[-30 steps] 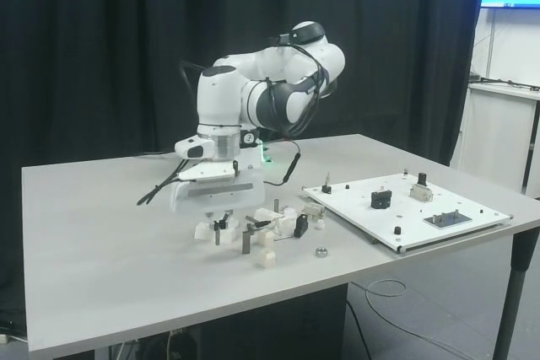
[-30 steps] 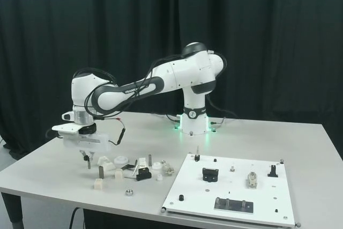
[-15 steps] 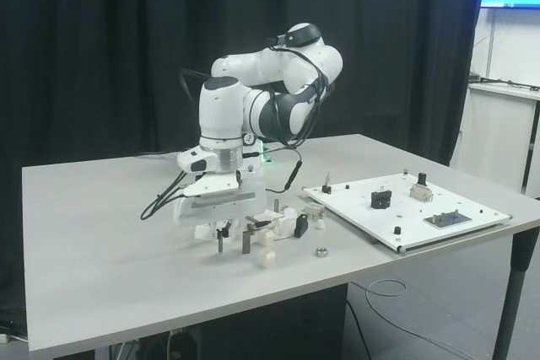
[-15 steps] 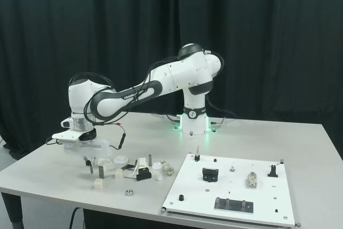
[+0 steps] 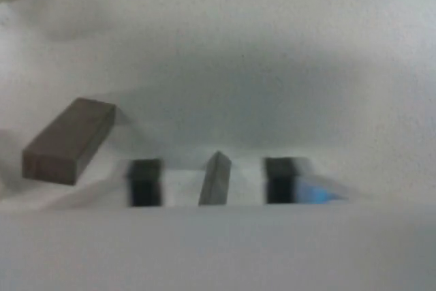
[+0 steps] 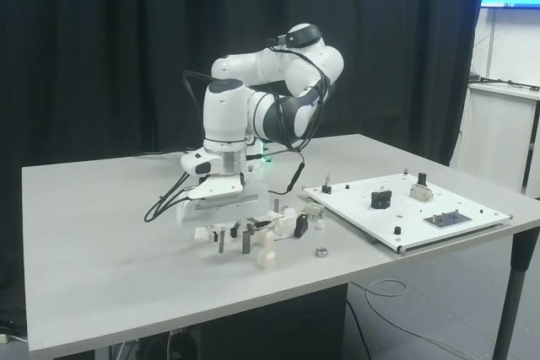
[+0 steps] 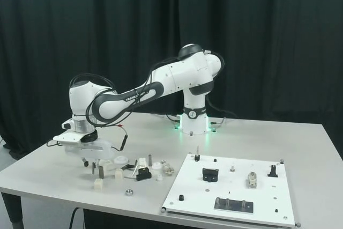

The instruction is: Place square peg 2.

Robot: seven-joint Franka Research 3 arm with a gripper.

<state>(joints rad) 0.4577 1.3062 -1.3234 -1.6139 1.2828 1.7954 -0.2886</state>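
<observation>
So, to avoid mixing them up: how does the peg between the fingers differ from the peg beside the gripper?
The inner peg sits within the open gripper, gaps either side; the outer peg stands outside it. The wrist view shows the inner peg's edge, the outer peg's broad face. Both are dark and upright.

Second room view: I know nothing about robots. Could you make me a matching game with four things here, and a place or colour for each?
Things:
1 gripper
2 board
3 nut
4 base light

Descriptions:
a green
b white, flat
c low over loose parts
d grey, lying on table

Pairs: 1-c, 2-b, 3-d, 4-a
</observation>
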